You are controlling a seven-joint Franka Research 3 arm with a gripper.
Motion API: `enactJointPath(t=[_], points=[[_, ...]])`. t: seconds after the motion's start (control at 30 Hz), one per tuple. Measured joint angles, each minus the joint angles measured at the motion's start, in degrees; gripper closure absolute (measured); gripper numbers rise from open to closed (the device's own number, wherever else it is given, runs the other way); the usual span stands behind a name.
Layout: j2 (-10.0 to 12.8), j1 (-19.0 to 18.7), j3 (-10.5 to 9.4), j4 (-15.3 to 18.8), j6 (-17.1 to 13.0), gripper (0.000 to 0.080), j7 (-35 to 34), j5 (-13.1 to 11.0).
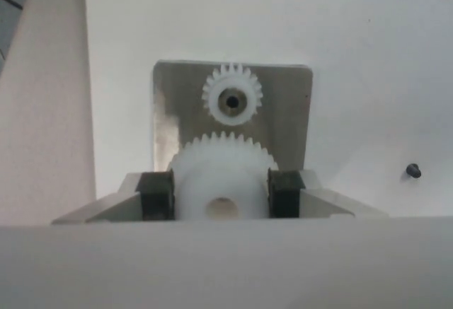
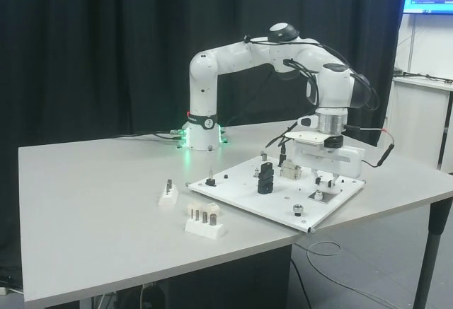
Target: Insert medium gear.
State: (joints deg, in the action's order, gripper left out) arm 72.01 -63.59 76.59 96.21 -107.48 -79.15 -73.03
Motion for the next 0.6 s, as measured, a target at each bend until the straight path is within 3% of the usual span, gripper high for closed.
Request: enactJointPath(t=[0.6], points=[[0.1,0.1,-0.46,0.5,-0.4,0.0522,0.6,-0.5]])
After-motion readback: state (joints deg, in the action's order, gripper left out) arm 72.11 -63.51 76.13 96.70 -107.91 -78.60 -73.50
